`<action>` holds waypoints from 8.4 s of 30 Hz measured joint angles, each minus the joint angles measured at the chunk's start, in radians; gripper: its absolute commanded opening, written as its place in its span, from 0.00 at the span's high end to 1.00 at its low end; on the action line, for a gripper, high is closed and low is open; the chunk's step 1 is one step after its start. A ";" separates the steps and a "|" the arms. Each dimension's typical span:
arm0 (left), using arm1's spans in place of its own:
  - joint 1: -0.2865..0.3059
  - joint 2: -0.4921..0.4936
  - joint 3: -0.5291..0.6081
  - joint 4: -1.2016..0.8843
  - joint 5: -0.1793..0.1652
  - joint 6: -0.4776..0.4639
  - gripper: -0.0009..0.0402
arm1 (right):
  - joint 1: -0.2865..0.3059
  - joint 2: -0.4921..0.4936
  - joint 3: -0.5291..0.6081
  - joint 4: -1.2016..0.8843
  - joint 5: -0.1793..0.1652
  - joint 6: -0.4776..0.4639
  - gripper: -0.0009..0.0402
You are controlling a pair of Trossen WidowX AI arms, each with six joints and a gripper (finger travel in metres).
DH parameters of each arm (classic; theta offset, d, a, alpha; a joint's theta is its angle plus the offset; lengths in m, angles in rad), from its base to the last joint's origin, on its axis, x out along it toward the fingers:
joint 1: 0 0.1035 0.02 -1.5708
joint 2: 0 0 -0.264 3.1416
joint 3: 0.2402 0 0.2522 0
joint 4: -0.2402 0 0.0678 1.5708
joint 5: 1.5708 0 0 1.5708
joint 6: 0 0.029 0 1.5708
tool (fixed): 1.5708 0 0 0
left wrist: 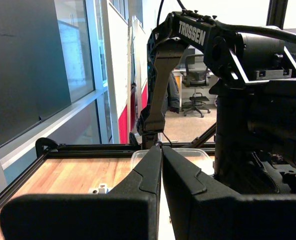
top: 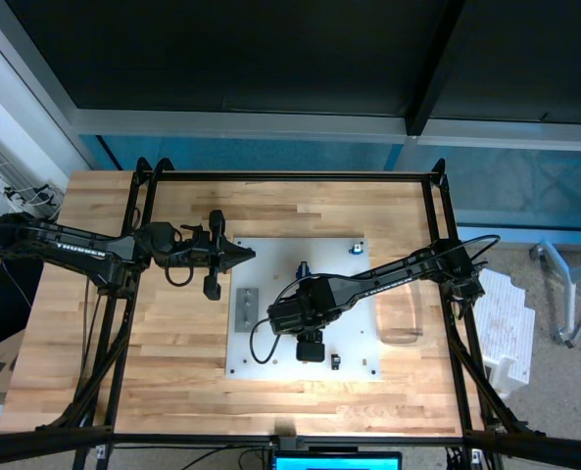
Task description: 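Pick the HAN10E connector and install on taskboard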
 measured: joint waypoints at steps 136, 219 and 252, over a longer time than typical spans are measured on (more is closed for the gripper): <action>0.000 0.000 0.000 0.000 0.000 0.000 0.98 | -0.257 -0.854 -0.684 0.750 0.005 -0.312 0.85; 0.000 0.000 0.000 0.000 0.000 0.000 0.98 | -0.301 -1.040 -1.201 1.600 -0.035 -0.259 0.98; 0.000 0.000 0.000 0.000 0.000 0.000 0.98 | -0.301 -1.039 -1.201 1.599 -0.036 -0.258 0.98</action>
